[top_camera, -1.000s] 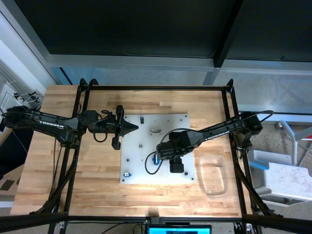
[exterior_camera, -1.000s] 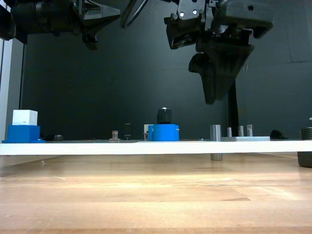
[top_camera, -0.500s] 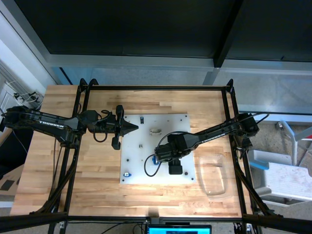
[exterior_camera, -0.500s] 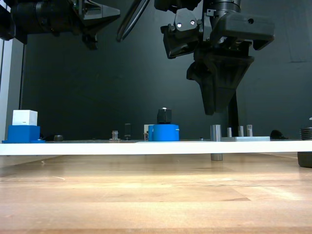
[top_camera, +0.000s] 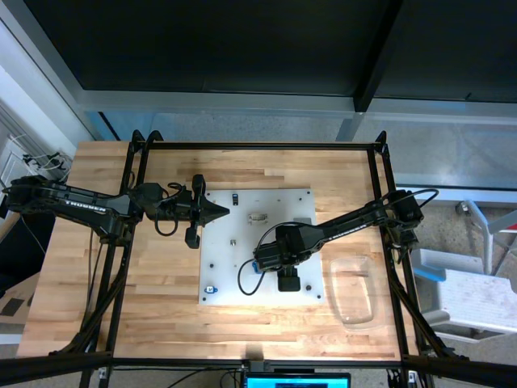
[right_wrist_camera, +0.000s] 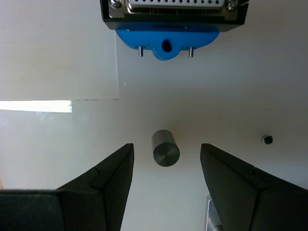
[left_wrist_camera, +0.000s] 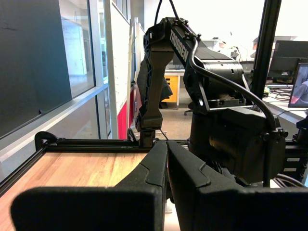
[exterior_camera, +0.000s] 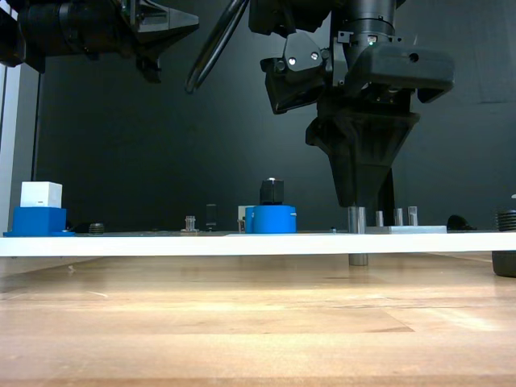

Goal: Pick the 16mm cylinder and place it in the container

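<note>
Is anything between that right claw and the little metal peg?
Nothing visible: the open right gripper hangs directly over the 16mm cylinder, fingers either side. The left gripper sits shut over the board's left edge.

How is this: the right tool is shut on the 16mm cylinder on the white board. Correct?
No: right wrist view shows the right tool open, straddling the 16mm cylinder on the white board. Left tool hangs shut by the board's left edge.
</note>
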